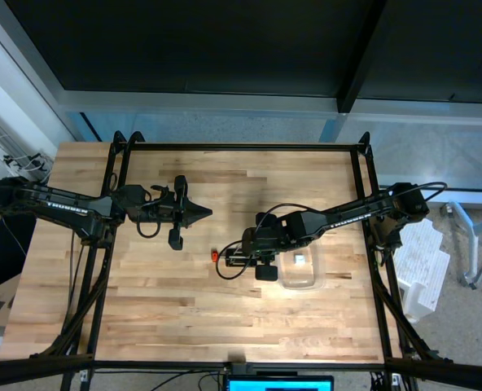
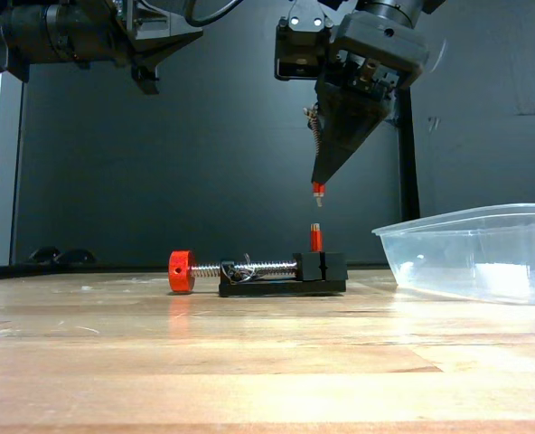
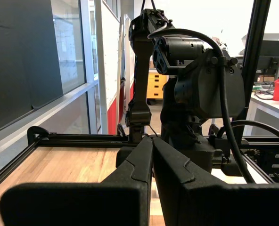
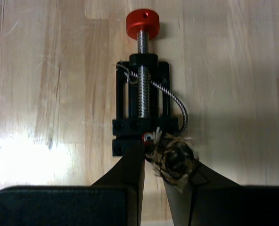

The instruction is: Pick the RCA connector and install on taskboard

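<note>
The taskboard [image 2: 281, 285] is a small black block on the wooden table, with a red knob [image 2: 182, 271] on a threaded rod and a short red post [image 2: 314, 238] on top. My right gripper [image 2: 318, 181] points straight down above that post, shut on the RCA connector [image 2: 318, 189], a small piece with a red collar and a silvery tip hanging clear of the post. From the right wrist, the RCA connector [image 4: 149, 137] sits at the fingertips beside a frayed braided wire [image 4: 177, 101] that runs over the taskboard [image 4: 130, 126]. My left gripper [image 1: 207, 213] hovers shut, far left of the taskboard [image 1: 234, 257].
A clear plastic tray [image 1: 314, 282] stands just right of the taskboard, with a small whitish piece [image 1: 300, 259] inside; its wall [image 2: 466, 244] rises beside the board. Black frame rails [image 1: 241, 147] border the table.
</note>
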`<control>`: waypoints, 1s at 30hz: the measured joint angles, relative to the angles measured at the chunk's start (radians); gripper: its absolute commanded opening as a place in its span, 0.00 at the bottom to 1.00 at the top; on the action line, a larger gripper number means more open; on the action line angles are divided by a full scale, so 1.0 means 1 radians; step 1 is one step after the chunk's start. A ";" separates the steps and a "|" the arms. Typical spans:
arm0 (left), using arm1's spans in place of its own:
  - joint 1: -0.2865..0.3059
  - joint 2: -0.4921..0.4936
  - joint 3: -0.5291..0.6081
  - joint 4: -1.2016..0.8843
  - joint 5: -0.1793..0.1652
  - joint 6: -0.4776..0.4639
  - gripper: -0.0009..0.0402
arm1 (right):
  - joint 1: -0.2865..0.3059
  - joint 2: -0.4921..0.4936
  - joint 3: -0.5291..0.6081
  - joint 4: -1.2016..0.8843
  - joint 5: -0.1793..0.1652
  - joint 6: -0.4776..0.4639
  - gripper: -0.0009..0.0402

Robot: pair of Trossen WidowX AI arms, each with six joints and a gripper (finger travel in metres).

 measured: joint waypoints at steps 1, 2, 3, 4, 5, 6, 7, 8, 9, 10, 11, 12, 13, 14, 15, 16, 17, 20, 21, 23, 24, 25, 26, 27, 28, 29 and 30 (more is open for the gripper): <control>0.000 0.000 0.000 0.000 0.000 0.000 0.02 | -0.001 0.004 0.000 0.001 0.000 -0.003 0.04; 0.000 0.000 0.000 0.000 0.000 0.000 0.02 | -0.002 0.007 0.000 0.004 0.000 -0.005 0.04; 0.000 0.000 0.000 0.000 0.000 0.000 0.02 | -0.002 0.011 0.000 0.008 0.000 -0.006 0.04; 0.000 0.000 0.000 0.000 0.000 0.000 0.02 | -0.002 0.014 0.000 0.008 0.000 -0.006 0.04; 0.000 0.000 0.000 0.000 0.000 0.000 0.02 | -0.003 0.017 -0.001 0.008 0.000 -0.006 0.04; 0.000 0.000 0.000 0.000 0.000 0.000 0.02 | -0.003 0.019 -0.001 0.009 0.000 -0.006 0.04; 0.000 0.000 0.000 0.000 0.000 0.000 0.02 | -0.003 0.020 -0.001 0.014 0.000 -0.007 0.04; 0.000 0.000 0.000 0.000 0.000 0.000 0.02 | -0.003 0.021 -0.001 0.018 0.000 -0.008 0.04; 0.000 0.000 0.000 -0.001 0.000 0.000 0.02 | -0.003 0.021 -0.001 0.018 0.000 -0.008 0.04; 0.000 0.000 0.000 0.000 0.000 0.000 0.02 | -0.003 0.022 -0.001 0.018 0.000 -0.008 0.04; 0.000 0.000 0.000 0.000 0.000 0.000 0.02 | -0.003 0.022 -0.002 0.019 0.000 -0.008 0.04; 0.000 0.000 0.000 0.000 0.000 0.000 0.02 | -0.003 0.022 -0.002 0.018 0.000 -0.008 0.04; 0.000 0.000 0.000 0.000 0.000 0.000 0.02 | -0.003 0.022 -0.002 0.019 0.000 -0.008 0.04; 0.000 0.000 0.000 -0.001 0.000 0.000 0.02 | -0.003 0.022 -0.002 0.019 0.000 -0.008 0.04; 0.000 0.000 0.000 -0.001 0.000 0.000 0.02 | -0.004 0.022 -0.002 0.019 0.000 -0.008 0.04; 0.000 0.000 0.000 0.000 0.000 0.000 0.02 | -0.004 0.022 -0.002 0.020 0.000 -0.008 0.04; 0.000 0.000 0.000 0.000 0.000 0.000 0.02 | -0.004 0.022 -0.002 0.021 0.000 -0.008 0.04; 0.000 0.000 0.000 0.000 0.000 0.000 0.02 | -0.004 0.022 -0.003 0.025 0.000 -0.007 0.04; 0.000 0.000 0.000 0.000 0.000 0.000 0.02 | -0.004 0.022 -0.005 0.025 0.000 -0.005 0.04; 0.000 0.000 0.000 0.000 0.000 0.000 0.02 | -0.004 0.022 -0.010 0.026 0.000 -0.005 0.04; 0.000 0.000 0.000 0.000 0.000 0.000 0.02 | -0.004 0.022 -0.012 0.026 0.000 -0.005 0.04; 0.000 0.000 0.000 0.000 0.000 0.000 0.02 | -0.004 0.024 -0.014 0.027 0.000 -0.004 0.04; 0.000 0.000 0.000 0.000 0.000 0.000 0.02 | -0.004 0.026 -0.015 0.029 0.000 -0.001 0.04; 0.000 0.000 0.000 0.000 0.000 0.000 0.02 | -0.004 0.030 -0.015 0.032 0.000 0.000 0.04; 0.000 0.000 0.000 0.000 0.000 0.000 0.02 | -0.004 0.032 -0.015 0.034 -0.001 0.000 0.04; 0.000 0.000 0.000 0.000 0.000 0.000 0.02 | -0.004 0.032 -0.015 0.034 -0.001 0.000 0.04; 0.000 0.000 0.000 0.000 0.000 0.000 0.02 | -0.004 0.032 -0.016 0.034 -0.001 0.001 0.04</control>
